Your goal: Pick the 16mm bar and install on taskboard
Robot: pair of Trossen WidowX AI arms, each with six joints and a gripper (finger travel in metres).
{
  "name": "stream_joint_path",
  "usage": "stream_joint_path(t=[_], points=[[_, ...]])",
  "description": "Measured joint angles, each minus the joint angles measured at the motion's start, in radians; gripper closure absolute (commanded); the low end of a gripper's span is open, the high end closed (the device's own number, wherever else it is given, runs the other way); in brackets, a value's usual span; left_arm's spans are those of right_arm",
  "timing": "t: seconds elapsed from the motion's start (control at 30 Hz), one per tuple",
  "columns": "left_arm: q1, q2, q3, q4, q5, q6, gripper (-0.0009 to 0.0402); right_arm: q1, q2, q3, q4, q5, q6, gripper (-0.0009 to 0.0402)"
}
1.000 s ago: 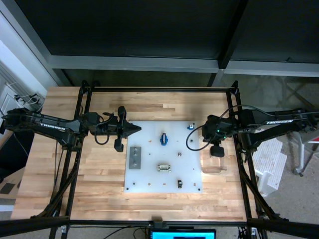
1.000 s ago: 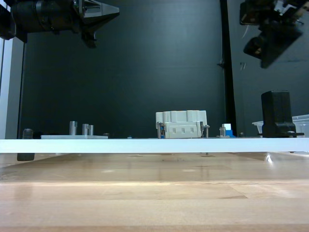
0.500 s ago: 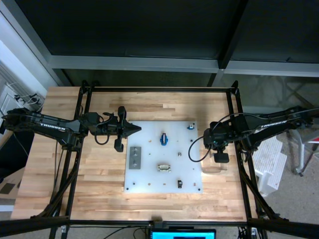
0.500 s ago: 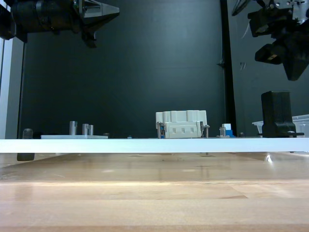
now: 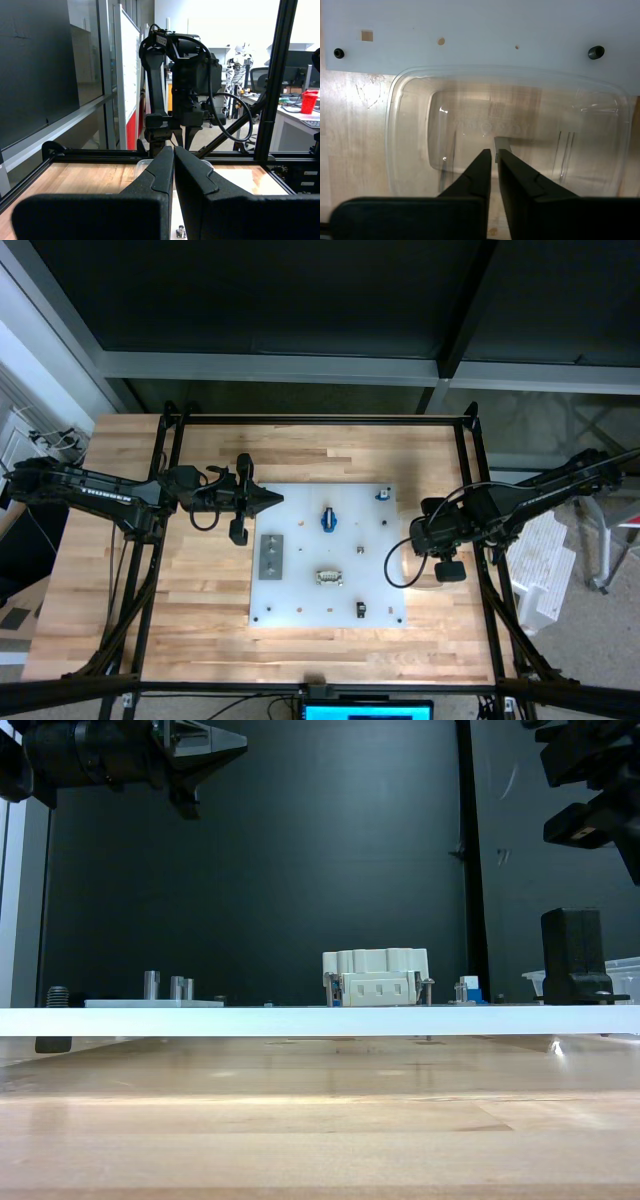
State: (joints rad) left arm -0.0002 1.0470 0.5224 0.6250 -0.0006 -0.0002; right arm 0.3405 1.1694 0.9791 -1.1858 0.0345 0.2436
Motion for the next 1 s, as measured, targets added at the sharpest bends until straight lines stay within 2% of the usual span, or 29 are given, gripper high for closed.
stream_joint_path(t=[0.23, 0.57, 0.77, 1.0], points=[[0.000, 0.000, 0.000, 0.001, 0.000, 0.000, 0.0393, 0.062, 0.010, -0.001, 0.000, 0.027, 0.009, 0.0264], [0.000, 0.000, 0.000, 0.000, 0.000, 0.000, 0.0393, 0.087, 0.055, -0.001, 0.004, 0.029, 0.010, 0.0194], [0.000, 0.000, 0.000, 0.000, 0.000, 0.000, 0.0393, 0.090, 0.066, -0.001, 0.011, 0.030, 0.010, 0.0169], [0.000, 0.000, 0.000, 0.000, 0.000, 0.000, 0.0393, 0.092, 0.067, -0.002, 0.013, 0.030, 0.010, 0.0165]])
